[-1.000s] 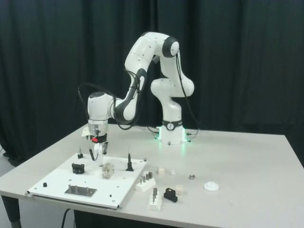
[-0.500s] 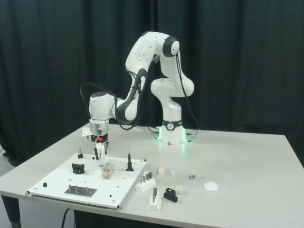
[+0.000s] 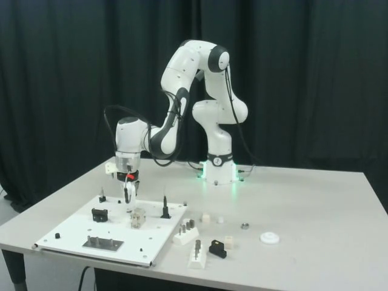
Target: Insert BNC.
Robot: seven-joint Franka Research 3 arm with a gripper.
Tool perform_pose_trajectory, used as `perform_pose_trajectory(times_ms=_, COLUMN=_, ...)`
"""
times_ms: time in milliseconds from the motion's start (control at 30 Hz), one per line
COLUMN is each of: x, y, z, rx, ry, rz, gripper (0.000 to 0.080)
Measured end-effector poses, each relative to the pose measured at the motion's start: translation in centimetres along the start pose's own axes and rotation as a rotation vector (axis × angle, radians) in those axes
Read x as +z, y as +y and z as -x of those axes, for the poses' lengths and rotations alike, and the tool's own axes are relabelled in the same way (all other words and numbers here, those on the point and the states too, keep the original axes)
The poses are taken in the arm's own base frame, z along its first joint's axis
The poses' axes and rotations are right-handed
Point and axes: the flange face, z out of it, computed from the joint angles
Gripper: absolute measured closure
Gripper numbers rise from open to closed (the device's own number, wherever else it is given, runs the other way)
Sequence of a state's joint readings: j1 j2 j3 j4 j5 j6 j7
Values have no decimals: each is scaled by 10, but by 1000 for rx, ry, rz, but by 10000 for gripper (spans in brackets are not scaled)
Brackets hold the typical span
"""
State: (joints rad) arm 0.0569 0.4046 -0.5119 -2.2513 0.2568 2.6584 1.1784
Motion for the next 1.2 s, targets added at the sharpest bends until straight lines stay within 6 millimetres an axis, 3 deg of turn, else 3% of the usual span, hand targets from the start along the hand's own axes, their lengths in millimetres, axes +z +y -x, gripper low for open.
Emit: perform_pose_trajectory(times_ms=1200, x=0, y=1, z=-4, rx=-135, ry=-22, rz=-18, gripper=677)
